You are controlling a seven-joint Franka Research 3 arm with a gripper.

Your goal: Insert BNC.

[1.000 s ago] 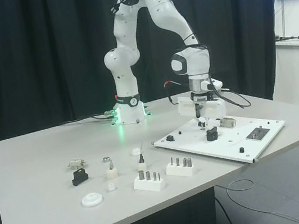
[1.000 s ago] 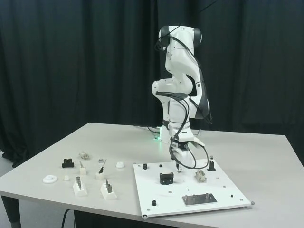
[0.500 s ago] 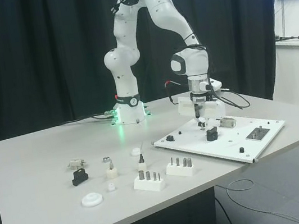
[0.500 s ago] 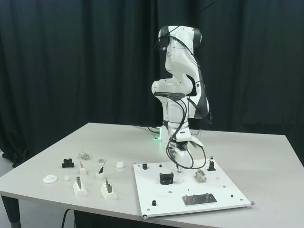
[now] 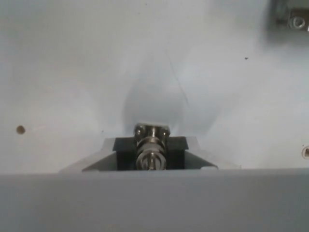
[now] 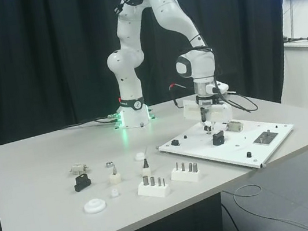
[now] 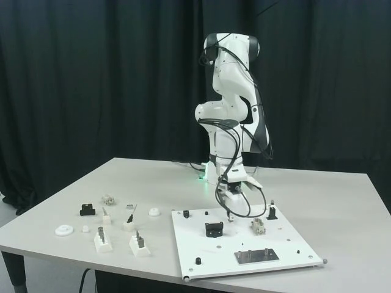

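Note:
My gripper (image 5: 152, 157) is shut on a small metal BNC connector (image 5: 151, 143), which sits upright between the black pads (image 5: 123, 153). It hangs just above the white board (image 5: 72, 72). In the first room view the gripper (image 6: 206, 125) is over the board (image 6: 203, 148), right behind a black block (image 6: 218, 138) and left of a metal socket part (image 6: 235, 126). The second room view shows the gripper (image 7: 229, 211) above the board (image 7: 189, 244), between the black block (image 7: 213, 229) and the metal part (image 7: 258, 226). That metal part (image 5: 289, 18) shows at one corner of the wrist view.
A grey metal plate (image 6: 264, 136) lies near the board's front corner. On the table beside the board stand two white pin holders (image 6: 153, 186), (image 6: 186, 172), a white gear (image 6: 94, 206), a black block (image 6: 82, 182) and several small parts. The arm's base (image 6: 132, 114) glows green.
The gripper with the connector has shifted slightly over the board, a little to the left in the first room view. Nothing on the table has moved.

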